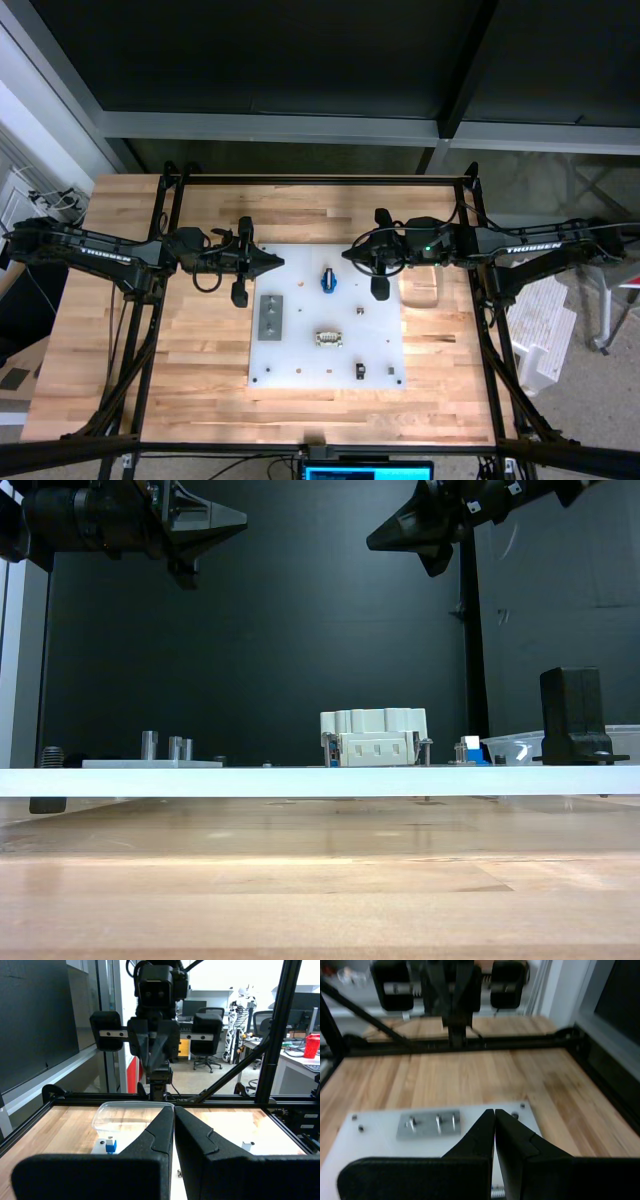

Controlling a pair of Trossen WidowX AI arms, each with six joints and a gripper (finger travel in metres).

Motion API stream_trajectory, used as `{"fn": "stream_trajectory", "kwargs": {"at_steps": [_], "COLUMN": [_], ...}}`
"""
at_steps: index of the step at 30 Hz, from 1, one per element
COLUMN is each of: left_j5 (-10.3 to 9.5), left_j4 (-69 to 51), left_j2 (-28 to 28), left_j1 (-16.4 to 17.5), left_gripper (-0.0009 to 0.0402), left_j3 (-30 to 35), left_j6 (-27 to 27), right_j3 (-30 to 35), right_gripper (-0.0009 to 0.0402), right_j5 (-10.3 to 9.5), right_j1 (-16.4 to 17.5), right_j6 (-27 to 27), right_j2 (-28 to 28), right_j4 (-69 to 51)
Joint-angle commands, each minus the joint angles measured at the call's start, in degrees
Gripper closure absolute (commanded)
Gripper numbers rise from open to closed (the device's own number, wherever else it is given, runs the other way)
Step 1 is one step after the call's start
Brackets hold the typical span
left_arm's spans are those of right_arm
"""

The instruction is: Pick the 16mm bar and install on taskboard

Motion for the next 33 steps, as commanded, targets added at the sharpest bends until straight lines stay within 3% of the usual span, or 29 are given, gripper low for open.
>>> {"fn": "stream_trajectory", "kwargs": {"at_steps": [1, 8, 11, 14, 24, 26, 33], "left_j5": [0.02, 0.02, 0.02, 0.02, 0.02, 0.02, 0.02], "left_j4": [0.00, 0.00, 0.02, 0.00, 0.00, 0.00, 0.00], "left_j2": [0.02, 0.02, 0.02, 0.02, 0.02, 0.02, 0.02], "left_j1": [0.02, 0.02, 0.00, 0.02, 0.00, 0.02, 0.02], "left_gripper": [0.0393, 0.0393, 0.0393, 0.0393, 0.0393, 0.0393, 0.0393], "left_j3": [0.00, 0.00, 0.00, 0.00, 0.00, 0.00, 0.00], "left_j6": [0.02, 0.02, 0.02, 0.02, 0.02, 0.02, 0.02], "right_j3": [-2.93, -8.76, -11.17, -12.92, -16.20, -16.31, -16.46], "right_gripper": [0.0393, 0.0393, 0.0393, 0.0393, 0.0393, 0.0393, 0.0393], "right_j5": [-1.51, -1.73, -3.32, -3.61, -5.31, -6.58, -6.03], "right_j1": [-0.28, -0.55, -0.57, -0.68, -0.87, -0.87, -0.87], "right_j6": [0.31, 0.07, 0.15, 0.48, 0.46, 0.44, 0.33], "right_j2": [-1.16, -2.86, -3.13, -3.15, -3.19, -3.19, -3.19], "right_j4": [5.68, 17.25, 22.43, 25.94, 31.39, 31.89, 32.37]}}
